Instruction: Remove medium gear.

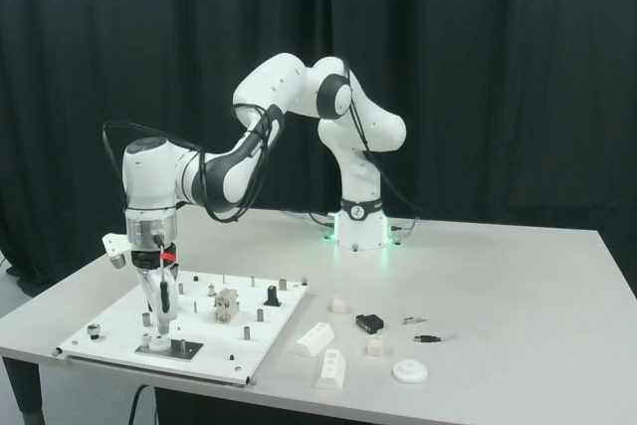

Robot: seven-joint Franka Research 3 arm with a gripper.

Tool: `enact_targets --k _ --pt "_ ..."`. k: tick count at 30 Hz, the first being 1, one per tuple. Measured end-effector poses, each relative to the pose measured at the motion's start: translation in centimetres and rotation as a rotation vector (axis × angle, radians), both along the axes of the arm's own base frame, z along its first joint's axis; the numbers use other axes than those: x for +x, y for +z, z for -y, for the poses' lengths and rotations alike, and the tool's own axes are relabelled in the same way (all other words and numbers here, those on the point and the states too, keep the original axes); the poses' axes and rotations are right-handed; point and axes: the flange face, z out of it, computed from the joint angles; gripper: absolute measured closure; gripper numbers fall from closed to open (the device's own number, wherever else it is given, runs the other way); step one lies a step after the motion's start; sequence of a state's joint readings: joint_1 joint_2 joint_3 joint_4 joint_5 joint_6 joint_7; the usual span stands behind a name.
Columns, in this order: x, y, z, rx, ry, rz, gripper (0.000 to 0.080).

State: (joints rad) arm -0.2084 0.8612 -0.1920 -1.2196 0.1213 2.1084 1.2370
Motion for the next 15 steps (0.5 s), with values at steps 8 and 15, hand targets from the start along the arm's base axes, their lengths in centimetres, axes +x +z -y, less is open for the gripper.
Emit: enact_targets --k 8,15 --pt "0.34 -0.19 0.01 0.005 0.01 0.0 0.0003" --pt "0.58 -0.17 0.09 0.003 0.019 -0.001 0.0003"
